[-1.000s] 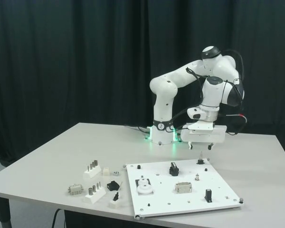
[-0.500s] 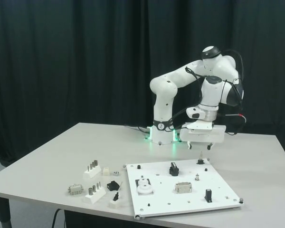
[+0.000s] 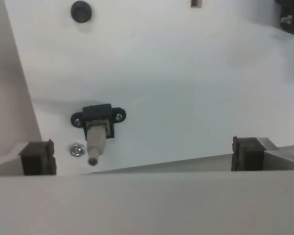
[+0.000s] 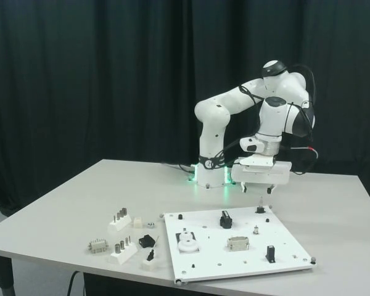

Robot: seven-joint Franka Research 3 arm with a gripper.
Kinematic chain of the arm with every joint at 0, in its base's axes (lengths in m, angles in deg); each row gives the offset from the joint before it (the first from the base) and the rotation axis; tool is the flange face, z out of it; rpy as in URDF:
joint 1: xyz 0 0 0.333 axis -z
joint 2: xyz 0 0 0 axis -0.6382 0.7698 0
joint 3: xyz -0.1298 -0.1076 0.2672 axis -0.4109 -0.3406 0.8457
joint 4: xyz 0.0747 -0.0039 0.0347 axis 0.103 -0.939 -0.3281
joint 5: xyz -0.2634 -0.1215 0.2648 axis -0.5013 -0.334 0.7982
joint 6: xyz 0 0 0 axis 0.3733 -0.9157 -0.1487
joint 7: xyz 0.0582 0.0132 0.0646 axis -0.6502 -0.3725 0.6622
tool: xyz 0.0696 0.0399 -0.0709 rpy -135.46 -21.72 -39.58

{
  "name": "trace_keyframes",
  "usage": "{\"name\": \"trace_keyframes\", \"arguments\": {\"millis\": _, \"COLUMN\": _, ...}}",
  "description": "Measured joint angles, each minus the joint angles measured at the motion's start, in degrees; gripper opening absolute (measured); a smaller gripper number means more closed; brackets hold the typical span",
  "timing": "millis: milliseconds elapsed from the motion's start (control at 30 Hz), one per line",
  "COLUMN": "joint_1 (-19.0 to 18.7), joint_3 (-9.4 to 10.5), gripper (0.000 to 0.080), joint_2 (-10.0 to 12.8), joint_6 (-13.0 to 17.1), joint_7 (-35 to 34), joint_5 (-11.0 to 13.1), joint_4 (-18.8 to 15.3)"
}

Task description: Pick square peg 4.

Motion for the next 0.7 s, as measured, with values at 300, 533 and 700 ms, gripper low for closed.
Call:
{"name": "trace_keyframes", "arguments": {"millis": 300, "joint_1": 0.41, "joint_3": -0.95, "gripper": 0.0800, "joint_2": 0.78, "joint_6": 0.00, "joint_7": 0.00, "joint_5": -0.05, "joint_4": -0.10}}
{"name": "trace_keyframes", "arguments": {"millis": 533, "joint_1": 0.65, "joint_3": -1.73, "gripper": 0.0800, "joint_2": 1.00, "joint_6": 0.00, "joint_7": 0.02, "joint_5": -0.21, "joint_4": -0.17}}
{"name": "trace_keyframes", "arguments": {"millis": 700, "joint_1": 0.78, "joint_3": -2.09, "gripper": 0.0800, "joint_2": 1.11, "joint_6": 0.00, "joint_7": 0.09, "joint_5": -0.32, "joint_4": -0.21}}
